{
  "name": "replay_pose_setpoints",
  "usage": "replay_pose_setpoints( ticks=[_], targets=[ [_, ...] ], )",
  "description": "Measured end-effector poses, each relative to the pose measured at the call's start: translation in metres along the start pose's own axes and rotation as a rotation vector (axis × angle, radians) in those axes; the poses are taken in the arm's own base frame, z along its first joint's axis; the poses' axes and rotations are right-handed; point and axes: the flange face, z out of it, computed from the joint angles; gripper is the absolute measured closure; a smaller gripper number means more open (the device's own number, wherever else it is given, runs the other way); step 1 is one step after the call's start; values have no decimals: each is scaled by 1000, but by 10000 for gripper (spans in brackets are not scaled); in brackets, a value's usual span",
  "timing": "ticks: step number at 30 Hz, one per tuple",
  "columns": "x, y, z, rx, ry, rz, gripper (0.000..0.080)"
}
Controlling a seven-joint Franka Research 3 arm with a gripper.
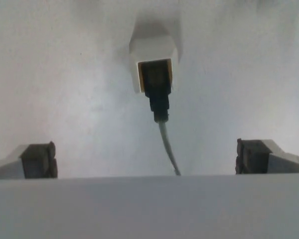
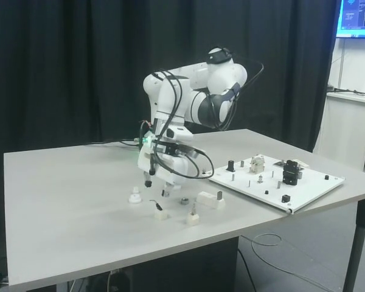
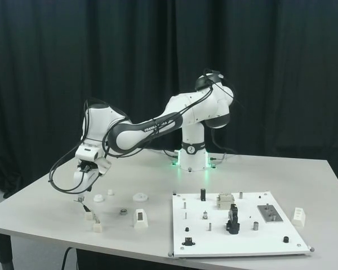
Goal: Pick USB.
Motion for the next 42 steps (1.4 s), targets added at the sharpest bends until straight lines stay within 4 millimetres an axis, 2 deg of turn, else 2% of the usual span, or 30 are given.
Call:
replay_pose_setpoints(
  ticks=[13,42],
  targets=[
    [2,-4,19,-2,3,-31,3],
    [6,-10,38,0,5,-48,3]
  ],
)
